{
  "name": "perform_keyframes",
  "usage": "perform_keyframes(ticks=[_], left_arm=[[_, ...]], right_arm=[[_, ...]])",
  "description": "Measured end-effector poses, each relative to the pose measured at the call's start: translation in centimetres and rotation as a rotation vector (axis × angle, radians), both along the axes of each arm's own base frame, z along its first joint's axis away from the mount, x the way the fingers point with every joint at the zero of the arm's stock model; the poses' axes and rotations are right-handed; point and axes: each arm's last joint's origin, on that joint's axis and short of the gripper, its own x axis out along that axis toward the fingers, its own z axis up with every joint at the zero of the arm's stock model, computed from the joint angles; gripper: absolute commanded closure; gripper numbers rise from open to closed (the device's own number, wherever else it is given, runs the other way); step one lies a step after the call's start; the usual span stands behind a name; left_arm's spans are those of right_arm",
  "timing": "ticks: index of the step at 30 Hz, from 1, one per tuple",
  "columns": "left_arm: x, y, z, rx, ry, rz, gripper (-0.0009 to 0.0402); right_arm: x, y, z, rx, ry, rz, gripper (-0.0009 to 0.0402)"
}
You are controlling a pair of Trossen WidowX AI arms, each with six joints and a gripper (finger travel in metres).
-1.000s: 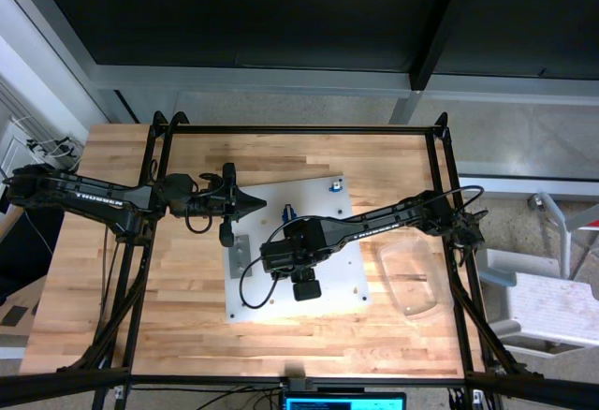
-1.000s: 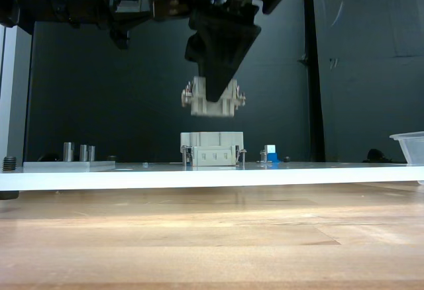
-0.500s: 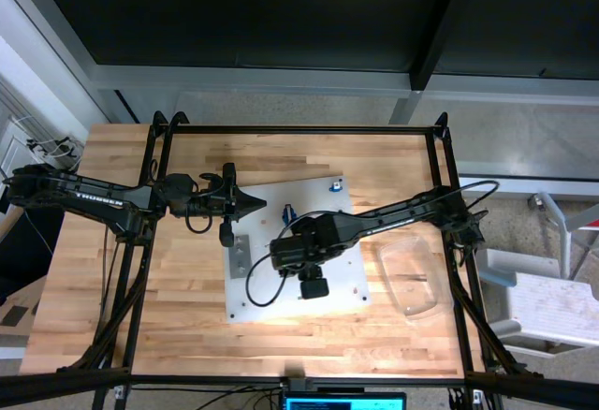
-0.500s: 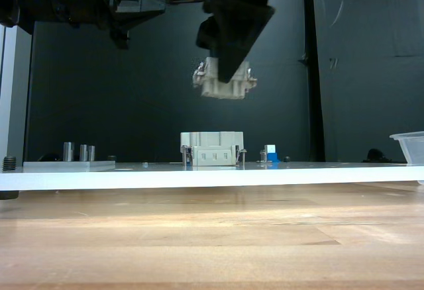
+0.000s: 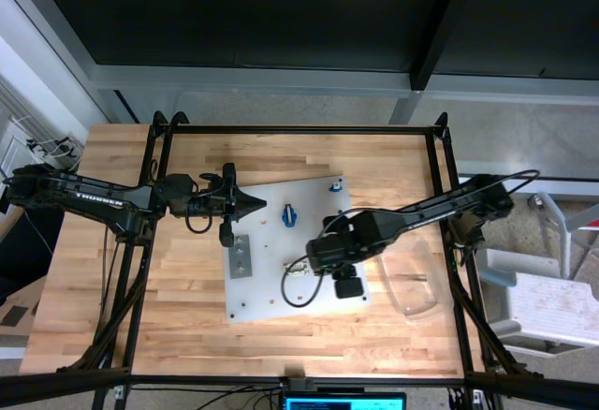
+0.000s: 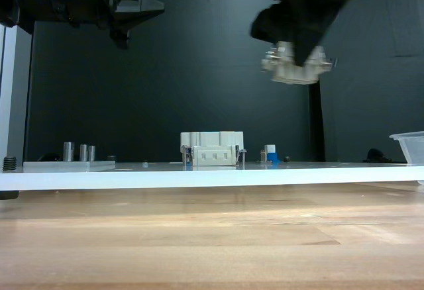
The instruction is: Remove the HAN10-E connector and place it in the container
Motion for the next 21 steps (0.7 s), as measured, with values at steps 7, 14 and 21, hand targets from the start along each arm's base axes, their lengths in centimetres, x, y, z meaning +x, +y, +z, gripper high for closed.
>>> perform_keyframes(ticks=[7,14,21], left_arm=[[0.0,0.0,0.0,0.000,-0.001,0.000,0.0393],[0.0,0.0,0.0,0.000,-0.001,0.000,0.0393],[0.0,0.0,0.0,0.000,-0.001,0.000,0.0393]], right_arm=[[-3.7,0.2,-0.2,0.013,0.014,-0.017,0.0357],[-6.8,0.0,-0.5,0.030,0.022,-0.057,0.0357],[-9.7,-0.4,-1.0,0.057,0.026,-0.127,0.0357]])
